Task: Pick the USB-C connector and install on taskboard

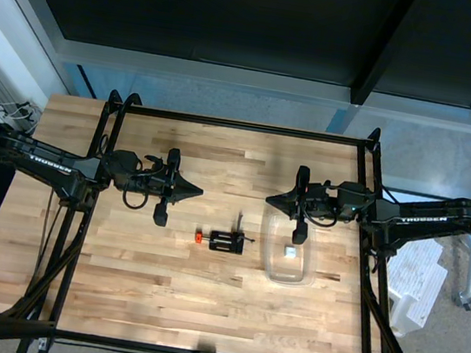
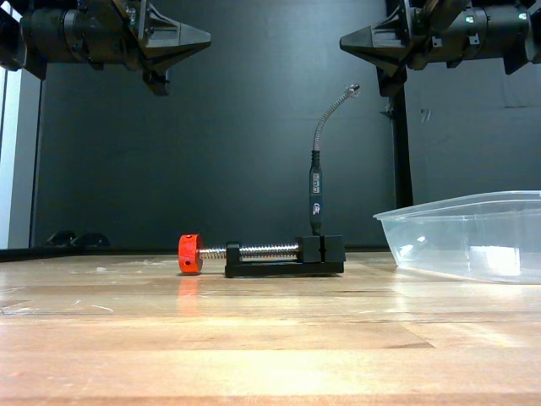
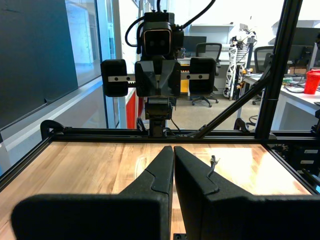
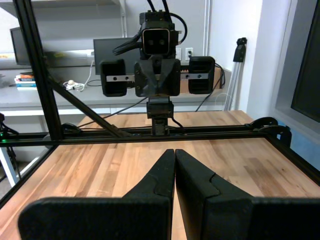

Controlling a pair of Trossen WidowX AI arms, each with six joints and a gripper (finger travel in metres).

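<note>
Well, our black left gripper and black right gripper high over the middle of the light wooden table, wide room between, both jaws pressed together, empty.

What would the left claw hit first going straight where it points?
Probably the right claw, shut, facing it tip to tip across open air. The left claw, also shut, looks higher than the upright cable on the taskboard; depth is unclear.

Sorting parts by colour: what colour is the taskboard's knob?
Red-orange knob, clearest in low view; left gripper and right gripper hang above.
</note>
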